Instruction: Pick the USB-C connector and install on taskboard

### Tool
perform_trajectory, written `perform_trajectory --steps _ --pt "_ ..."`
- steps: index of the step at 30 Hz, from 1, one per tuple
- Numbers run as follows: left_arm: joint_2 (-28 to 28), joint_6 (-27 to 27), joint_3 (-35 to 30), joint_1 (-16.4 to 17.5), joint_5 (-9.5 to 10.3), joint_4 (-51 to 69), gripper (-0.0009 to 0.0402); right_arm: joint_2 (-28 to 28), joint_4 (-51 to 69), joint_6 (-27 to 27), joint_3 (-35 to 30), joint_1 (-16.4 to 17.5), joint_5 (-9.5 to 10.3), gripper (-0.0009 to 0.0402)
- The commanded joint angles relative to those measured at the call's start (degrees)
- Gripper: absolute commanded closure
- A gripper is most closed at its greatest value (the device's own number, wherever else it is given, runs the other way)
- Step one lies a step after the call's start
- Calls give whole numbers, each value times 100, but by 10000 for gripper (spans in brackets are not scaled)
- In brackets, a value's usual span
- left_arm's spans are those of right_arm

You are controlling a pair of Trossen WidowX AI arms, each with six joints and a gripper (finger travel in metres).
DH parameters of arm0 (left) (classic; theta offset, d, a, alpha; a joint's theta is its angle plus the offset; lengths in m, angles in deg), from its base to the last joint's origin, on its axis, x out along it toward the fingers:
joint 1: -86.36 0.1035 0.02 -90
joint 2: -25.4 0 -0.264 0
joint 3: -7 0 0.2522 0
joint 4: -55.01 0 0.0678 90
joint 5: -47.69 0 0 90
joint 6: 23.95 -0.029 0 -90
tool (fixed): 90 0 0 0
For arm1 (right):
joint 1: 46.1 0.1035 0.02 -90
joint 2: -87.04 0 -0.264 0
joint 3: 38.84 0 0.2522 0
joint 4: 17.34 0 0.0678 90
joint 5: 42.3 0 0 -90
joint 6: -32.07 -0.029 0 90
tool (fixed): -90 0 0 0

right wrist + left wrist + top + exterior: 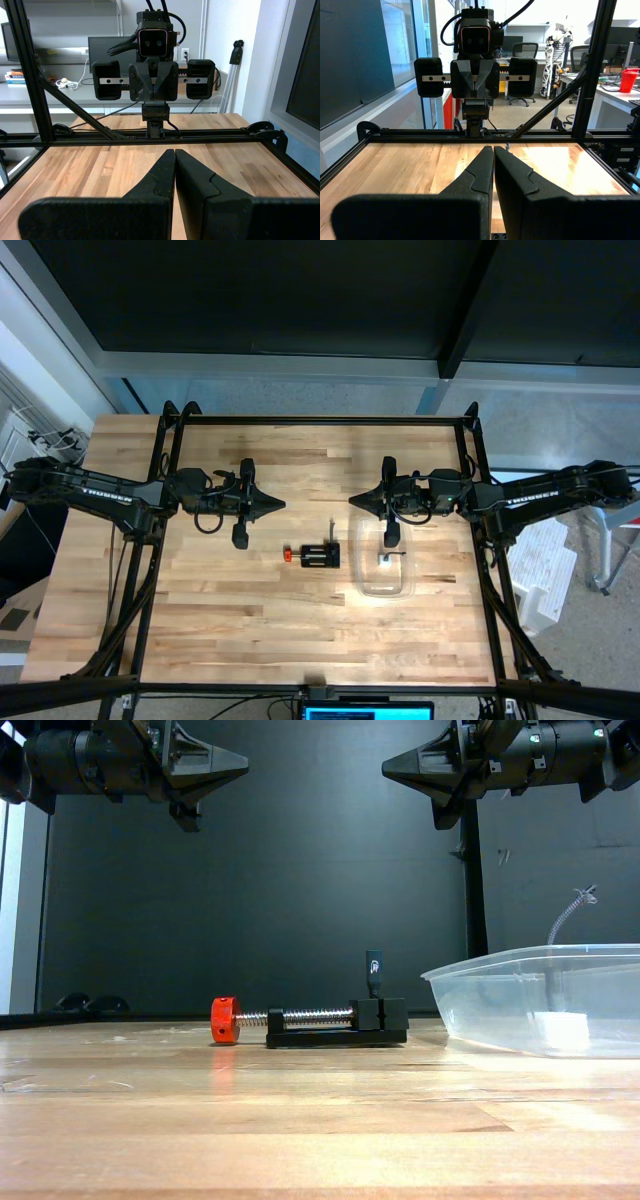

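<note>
I am looking down on the pale butcher-block wooden table [250,640] with its black frame. Both arms hang level, well above the wood, pointing at each other. The left gripper [278,505] sits left of centre, its fingers pressed together with nothing between them. The right gripper [354,502] mirrors it from the right, its fingers also pressed together and empty.

Below the right gripper lies the clear plastic tray [520,965], holding a small white cube [562,1030] with a thin grey wire [566,920] rising from it.

Just left of the tray, apart from it, is the taskboard [322,557]. It is a small black block with a silver threaded screw [310,1017], and a red-orange knob [224,1020] at the end facing the left arm.

From the low camera I see the USB-C connector [373,970], a slim dark plug with a faint pale mark on its face. It stands upright out of the top of the taskboard, at the end away from the knob, and neither gripper touches it.
</note>
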Motion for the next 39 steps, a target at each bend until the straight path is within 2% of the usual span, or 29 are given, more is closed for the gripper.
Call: perform_trajectory --steps 1,15,21,28,39 --pt "2 0 -2 0 -4 -2 393 0 -2 -4 0 0 2 393" --pt "2 0 -2 2 -4 -2 393 0 236 -9 -101 2 4 393" --pt "2 0 -2 0 -4 -2 393 0 1923 -72 -748 4 2 393" --pt "2 0 -2 0 -4 -2 393 105 4245 -520 -1580 17 44 393" --pt "2 0 -2 0 -4 -2 393 822 6883 -929 -2905 101 59 393"
